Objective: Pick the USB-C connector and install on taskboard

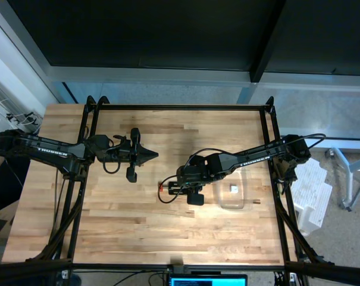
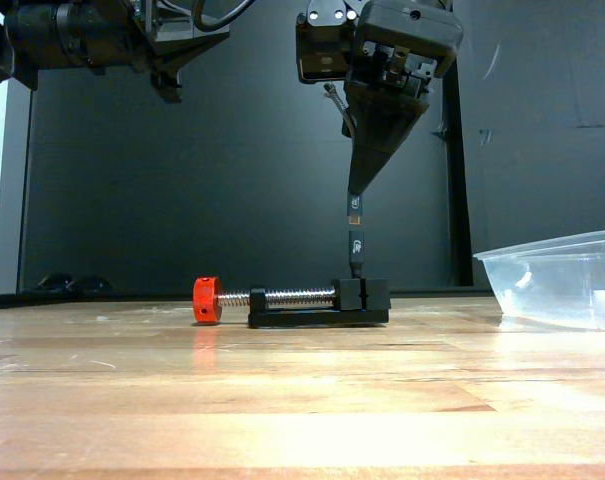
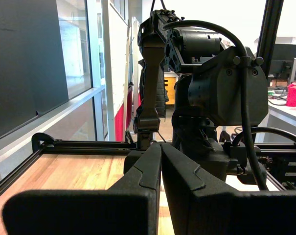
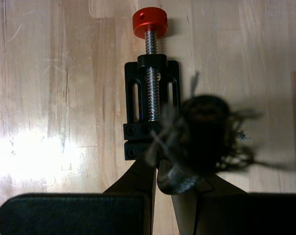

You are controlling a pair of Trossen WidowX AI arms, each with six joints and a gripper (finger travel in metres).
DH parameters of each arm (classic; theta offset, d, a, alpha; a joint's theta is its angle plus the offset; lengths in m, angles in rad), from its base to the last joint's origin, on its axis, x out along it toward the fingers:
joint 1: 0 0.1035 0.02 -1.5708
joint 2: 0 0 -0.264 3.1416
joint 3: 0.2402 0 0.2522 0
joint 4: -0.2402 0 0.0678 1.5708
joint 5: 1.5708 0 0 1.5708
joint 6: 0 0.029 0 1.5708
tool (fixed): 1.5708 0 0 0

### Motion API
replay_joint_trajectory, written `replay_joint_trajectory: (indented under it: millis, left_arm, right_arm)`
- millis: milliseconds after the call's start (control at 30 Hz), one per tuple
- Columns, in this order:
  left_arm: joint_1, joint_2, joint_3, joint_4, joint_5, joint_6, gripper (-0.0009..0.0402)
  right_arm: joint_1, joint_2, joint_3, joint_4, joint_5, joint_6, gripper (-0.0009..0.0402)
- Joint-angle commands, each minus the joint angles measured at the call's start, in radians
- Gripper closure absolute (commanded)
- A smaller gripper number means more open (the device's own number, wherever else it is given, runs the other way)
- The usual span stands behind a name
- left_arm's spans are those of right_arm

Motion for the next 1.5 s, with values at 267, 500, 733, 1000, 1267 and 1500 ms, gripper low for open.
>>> replay_joint_trajectory:
  millis: [267,500,733,1000,1267,1500]
  left_arm:
    - [0.0,0.0,0.0,0.0,0.0,0.0,0.0393]
    - [0.0,0.0,0.0,0.0,0.0,0.0,0.0393]
    - [0.0,0.0,0.0,0.0,0.0,0.0,0.0393]
    - [0.0,0.0,0.0,0.0,0.0,0.0,0.0393]
    - [0.0,0.0,0.0,0.0,0.0,0.0,0.0393]
    - [0.0,0.0,0.0,0.0,0.0,0.0,0.0393]
  right_arm:
    - [0.0,0.0,-0.011,0.008,0.002,-0.002,0.0393]
    - [0.0,0.0,-0.011,0.007,0.003,-0.003,0.0393]
    - [0.0,0.0,-0.012,0.005,0.018,-0.007,0.0393]
    - [0.0,0.001,-0.012,0.004,0.008,-0.003,0.0393]
    - [0.0,0.001,-0.012,0.008,0.01,-0.007,0.0393]
    - [0.0,0.001,-0.012,0.008,0.017,-0.007,0.0393]
